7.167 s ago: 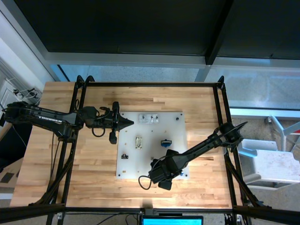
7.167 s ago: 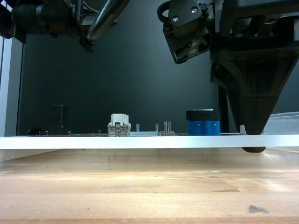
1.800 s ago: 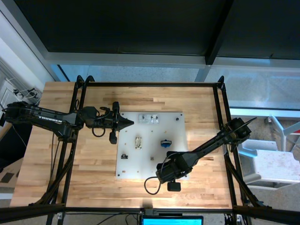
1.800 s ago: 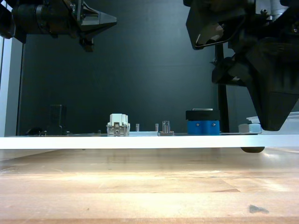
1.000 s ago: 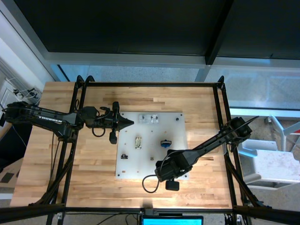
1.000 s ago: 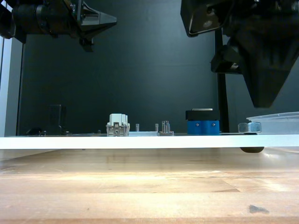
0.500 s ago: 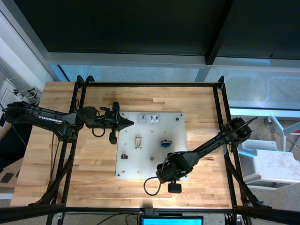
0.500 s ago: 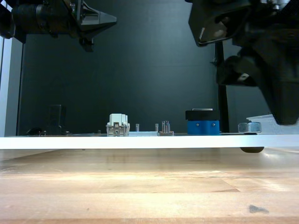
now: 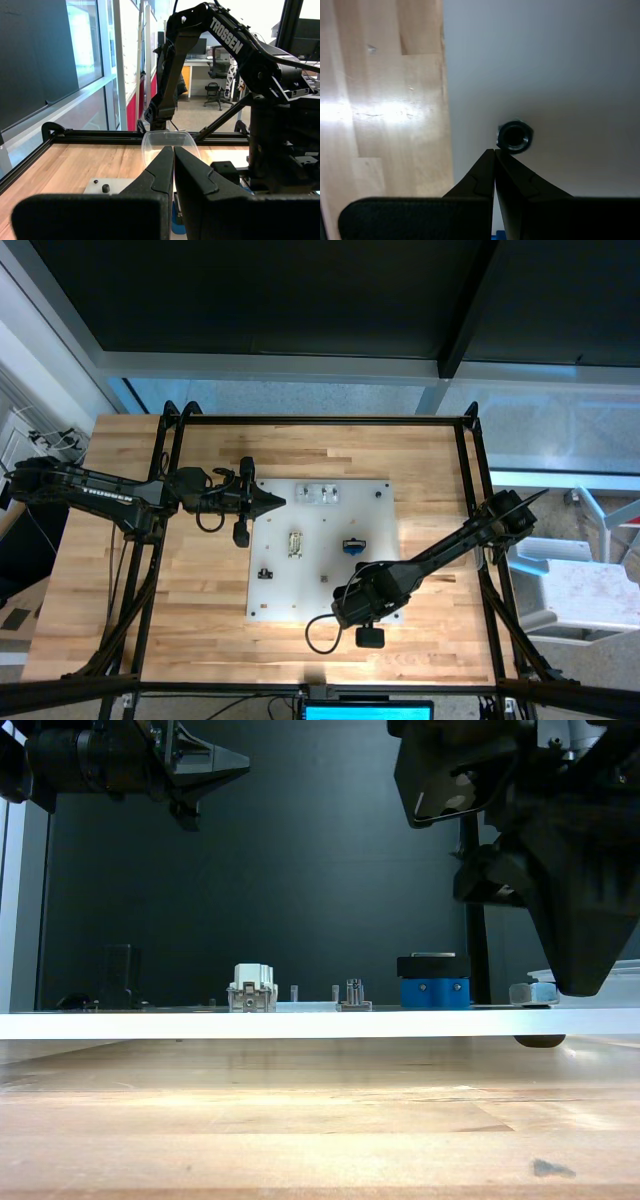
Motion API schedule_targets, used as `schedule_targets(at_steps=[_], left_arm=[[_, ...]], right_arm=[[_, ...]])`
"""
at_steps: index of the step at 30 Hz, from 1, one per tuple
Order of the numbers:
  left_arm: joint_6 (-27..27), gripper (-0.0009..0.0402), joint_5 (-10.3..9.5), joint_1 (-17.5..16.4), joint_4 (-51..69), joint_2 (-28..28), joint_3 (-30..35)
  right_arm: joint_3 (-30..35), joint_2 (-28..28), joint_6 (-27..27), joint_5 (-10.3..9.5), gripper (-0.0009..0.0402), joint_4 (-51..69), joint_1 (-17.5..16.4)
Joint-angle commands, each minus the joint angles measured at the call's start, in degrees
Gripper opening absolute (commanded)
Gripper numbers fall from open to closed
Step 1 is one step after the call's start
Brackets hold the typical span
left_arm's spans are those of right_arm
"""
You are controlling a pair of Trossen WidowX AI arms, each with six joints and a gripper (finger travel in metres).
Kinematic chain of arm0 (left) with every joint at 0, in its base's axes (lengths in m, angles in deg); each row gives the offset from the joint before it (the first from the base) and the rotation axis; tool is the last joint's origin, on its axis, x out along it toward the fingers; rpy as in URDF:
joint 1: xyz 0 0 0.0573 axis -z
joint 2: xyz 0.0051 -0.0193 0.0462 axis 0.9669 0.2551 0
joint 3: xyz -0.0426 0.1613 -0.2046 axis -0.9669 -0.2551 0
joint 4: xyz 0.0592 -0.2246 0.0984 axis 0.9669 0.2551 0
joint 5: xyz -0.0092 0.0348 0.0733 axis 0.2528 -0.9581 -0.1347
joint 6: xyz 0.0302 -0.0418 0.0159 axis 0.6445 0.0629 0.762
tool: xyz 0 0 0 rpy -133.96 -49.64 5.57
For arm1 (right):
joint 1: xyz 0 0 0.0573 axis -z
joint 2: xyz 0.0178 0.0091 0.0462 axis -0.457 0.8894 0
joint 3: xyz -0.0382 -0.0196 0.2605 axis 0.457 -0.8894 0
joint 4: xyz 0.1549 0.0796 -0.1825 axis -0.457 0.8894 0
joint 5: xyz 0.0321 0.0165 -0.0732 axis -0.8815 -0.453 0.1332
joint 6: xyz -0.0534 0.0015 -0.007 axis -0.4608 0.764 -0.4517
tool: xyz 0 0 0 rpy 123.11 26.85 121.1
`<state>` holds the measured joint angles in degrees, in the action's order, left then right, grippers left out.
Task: Unfasten the M12 fastener and place in the container
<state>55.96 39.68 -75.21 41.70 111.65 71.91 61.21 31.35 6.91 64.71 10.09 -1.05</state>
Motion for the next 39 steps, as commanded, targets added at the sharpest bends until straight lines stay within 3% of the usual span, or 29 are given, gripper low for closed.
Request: schedule_targets(at_steps=[1, 3, 4, 8, 10, 13, 21, 23, 39], left_arm=[[0.00, 0.0000, 0.02, -0.02, 0.00, 0.02, 0.02], [0.00, 0.0000, 0.02, 0.00, 0.00, 0.02, 0.02], [0.00, 0.0000, 0.02, 0.00, 0.00, 0.02, 0.02], [0.00, 0.0000, 0.02, 0.00, -0.04, 0.00, 0.02], [0.00, 0.0000, 0.00, -0.02, 0.00, 0.02, 0.02], [0.00, 0.0000, 0.02, 0.00, 0.00, 0.02, 0.02], [0.00, 0.0000, 0.02, 0.00, 0.02, 0.02, 0.02], [0.00, 0.0000, 0.02, 0.00, 0.00, 0.02, 0.02], [0.00, 0.0000, 0.02, -0.02, 0.00, 0.02, 0.02]], right_arm=[[0.76, -0.46, 3.87, 11.28, 0.0000, 5.18, 0.00], [1.86, -0.48, 3.91, 14.73, 0.0000, 8.35, -0.02], [2.38, -0.57, 3.96, 15.56, 0.0000, 9.40, 0.00], [2.97, -0.79, 3.98, 14.93, 0.0000, 9.75, 0.00], [2.97, -0.79, 4.11, 13.64, 0.0000, 9.64, 0.00], [2.97, -0.79, 4.13, 9.62, 0.0000, 8.17, 0.00], [2.97, -0.79, 4.17, -4.09, 0.0000, 1.36, -0.13], [2.97, -0.79, 4.15, -6.64, 0.0000, 0.22, -0.20], [1.62, 1.38, 2.60, -5.92, 0.0000, -1.40, -0.20]])
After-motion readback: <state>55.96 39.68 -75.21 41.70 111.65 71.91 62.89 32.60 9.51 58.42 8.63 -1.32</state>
